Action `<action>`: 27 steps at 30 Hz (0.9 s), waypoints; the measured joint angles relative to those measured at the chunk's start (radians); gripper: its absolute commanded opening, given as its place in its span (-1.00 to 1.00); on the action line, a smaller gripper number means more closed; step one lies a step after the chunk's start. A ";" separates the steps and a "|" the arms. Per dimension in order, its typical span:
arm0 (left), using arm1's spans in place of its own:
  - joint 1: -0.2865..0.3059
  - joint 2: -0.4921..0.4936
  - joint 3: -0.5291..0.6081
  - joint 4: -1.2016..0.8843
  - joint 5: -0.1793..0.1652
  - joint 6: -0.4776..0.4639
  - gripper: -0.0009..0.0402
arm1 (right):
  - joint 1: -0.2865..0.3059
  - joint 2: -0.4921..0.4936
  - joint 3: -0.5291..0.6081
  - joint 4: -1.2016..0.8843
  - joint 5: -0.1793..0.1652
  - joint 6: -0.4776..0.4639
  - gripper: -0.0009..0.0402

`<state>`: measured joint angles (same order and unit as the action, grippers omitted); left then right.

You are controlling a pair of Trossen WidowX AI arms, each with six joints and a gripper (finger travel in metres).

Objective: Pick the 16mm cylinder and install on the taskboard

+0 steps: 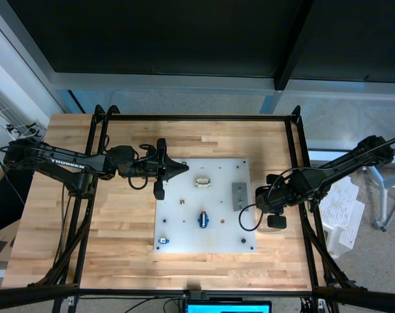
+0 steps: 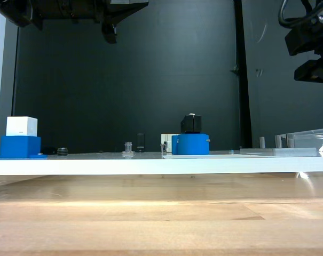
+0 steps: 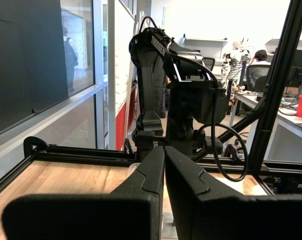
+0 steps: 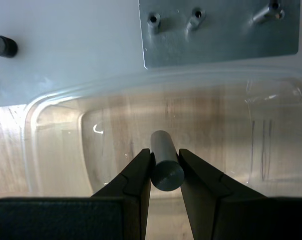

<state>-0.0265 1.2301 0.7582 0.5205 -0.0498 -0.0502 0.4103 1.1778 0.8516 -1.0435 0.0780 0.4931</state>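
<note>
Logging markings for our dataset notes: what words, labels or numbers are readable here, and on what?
"TROSSEN": white letters on the right arm, left wrist view.
White lettering on the left arm: too small to read.
No text on the shut left gripper above the taskboard, nor the right gripper holding the 16mm cylinder over the clear tray.

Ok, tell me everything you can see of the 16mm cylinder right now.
The 16mm cylinder is a short, smooth, dull grey metal peg with a flat round end facing the wrist camera. The right gripper pinches its sides between both fingers over the clear plastic tray beside the taskboard; nothing else seems to touch it. The left gripper, shut and empty, hovers over the board's far left corner.
</note>
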 measured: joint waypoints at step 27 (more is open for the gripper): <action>0.000 0.000 0.000 0.000 0.000 0.000 -0.95 | -0.011 0.160 0.182 -0.021 0.000 0.000 -0.94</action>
<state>-0.0265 1.2301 0.7582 0.5209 -0.0502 -0.0505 0.3992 1.3376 1.0340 -1.0649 0.0780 0.4931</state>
